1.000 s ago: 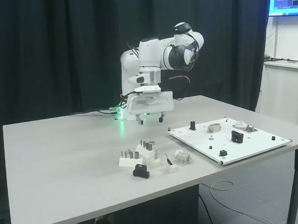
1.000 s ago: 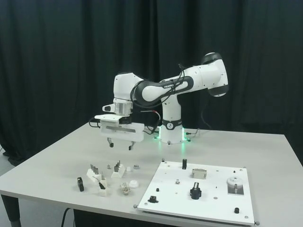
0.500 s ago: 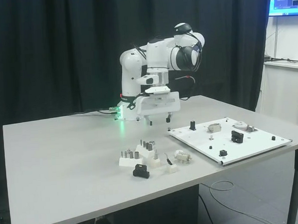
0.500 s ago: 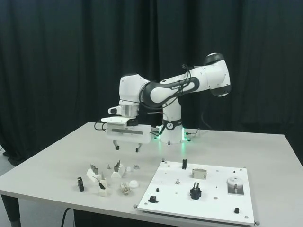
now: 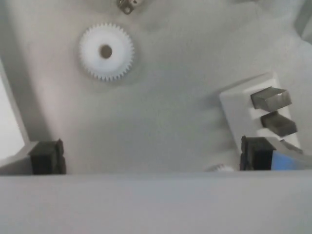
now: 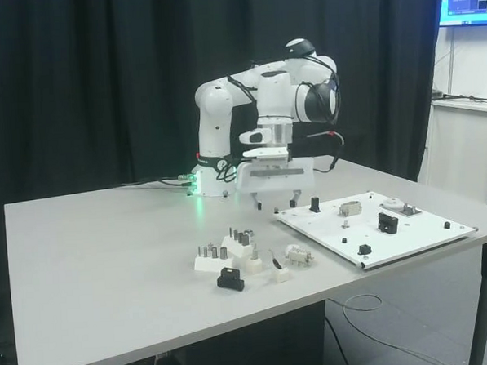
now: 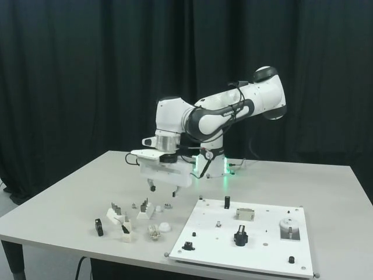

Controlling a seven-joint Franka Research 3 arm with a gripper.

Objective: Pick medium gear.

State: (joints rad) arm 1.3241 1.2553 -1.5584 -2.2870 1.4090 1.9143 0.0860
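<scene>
Medium gear [image 5: 106,51] on table, below open hand [image 5: 151,155], ungrasped

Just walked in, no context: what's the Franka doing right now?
The white arm is holding its gripper above the grey table, near the small parts beside the white board. Fingers are open and empty. The wrist view shows a white gear lying flat on the table, ahead of the fingers and not between them. Nothing is grasped yet.

Arm held above the table, centre frame
The gripper [image 6: 276,204] was seen open, poised between small parts [image 6: 239,256] and white board [image 6: 410,237].
</scene>
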